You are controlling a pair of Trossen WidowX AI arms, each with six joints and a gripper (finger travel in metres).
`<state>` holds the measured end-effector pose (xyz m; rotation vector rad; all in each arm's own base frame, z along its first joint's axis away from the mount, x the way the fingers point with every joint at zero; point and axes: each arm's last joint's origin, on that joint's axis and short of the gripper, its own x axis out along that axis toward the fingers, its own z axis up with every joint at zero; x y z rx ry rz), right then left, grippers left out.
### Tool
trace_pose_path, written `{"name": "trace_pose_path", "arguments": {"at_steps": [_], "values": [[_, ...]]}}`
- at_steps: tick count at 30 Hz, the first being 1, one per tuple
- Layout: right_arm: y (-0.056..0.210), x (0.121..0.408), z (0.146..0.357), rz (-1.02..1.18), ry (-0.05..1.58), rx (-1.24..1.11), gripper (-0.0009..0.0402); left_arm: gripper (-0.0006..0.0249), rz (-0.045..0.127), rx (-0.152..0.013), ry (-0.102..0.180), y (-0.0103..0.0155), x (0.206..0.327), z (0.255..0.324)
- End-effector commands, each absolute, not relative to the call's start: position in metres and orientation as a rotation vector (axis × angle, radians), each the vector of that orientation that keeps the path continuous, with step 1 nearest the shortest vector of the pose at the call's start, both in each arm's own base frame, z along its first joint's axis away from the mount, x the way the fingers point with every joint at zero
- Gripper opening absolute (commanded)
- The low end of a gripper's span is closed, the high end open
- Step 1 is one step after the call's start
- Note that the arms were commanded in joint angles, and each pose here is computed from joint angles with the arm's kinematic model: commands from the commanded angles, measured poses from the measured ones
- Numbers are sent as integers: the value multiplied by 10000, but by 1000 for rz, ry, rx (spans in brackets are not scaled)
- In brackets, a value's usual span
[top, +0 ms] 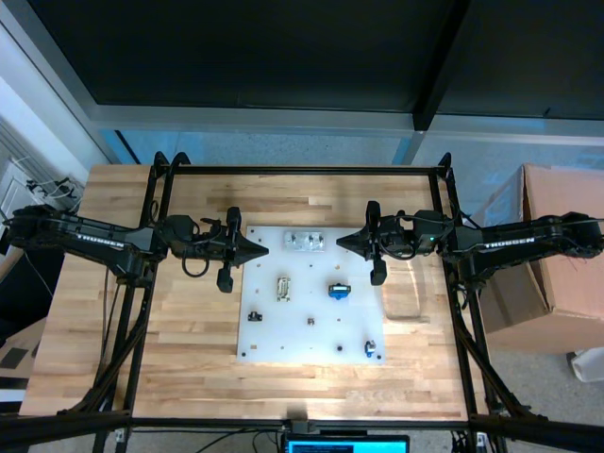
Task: Remove the RJ45 connector from the taskboard and place in the container
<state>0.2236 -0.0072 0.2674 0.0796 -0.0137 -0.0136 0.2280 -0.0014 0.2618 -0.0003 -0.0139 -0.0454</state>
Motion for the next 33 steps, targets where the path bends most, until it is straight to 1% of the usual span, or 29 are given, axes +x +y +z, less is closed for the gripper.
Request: {"name": "trace_pose_path", "arguments": {"at_steps": [1,14,18,23,27,33], "values": [[-71,2237,2675,-13,-14,80,0,0,-45,0,-14,-13,2281,2619],[-71,2237,2676,-13,-15,80,0,0,-45,0,-14,-13,2281,2619],[-69,2238,2645,-11,21,96,0,0,-45,0,-14,-13,2281,2619],[44,2256,2639,34,175,97,0,0,-45,0,-14,-13,2281,2619],[220,2245,2678,84,287,83,0,0,-45,0,-14,-13,2281,2619],[468,2161,2710,67,461,78,0,0,-45,0,-14,-13,2281,2619]]}}
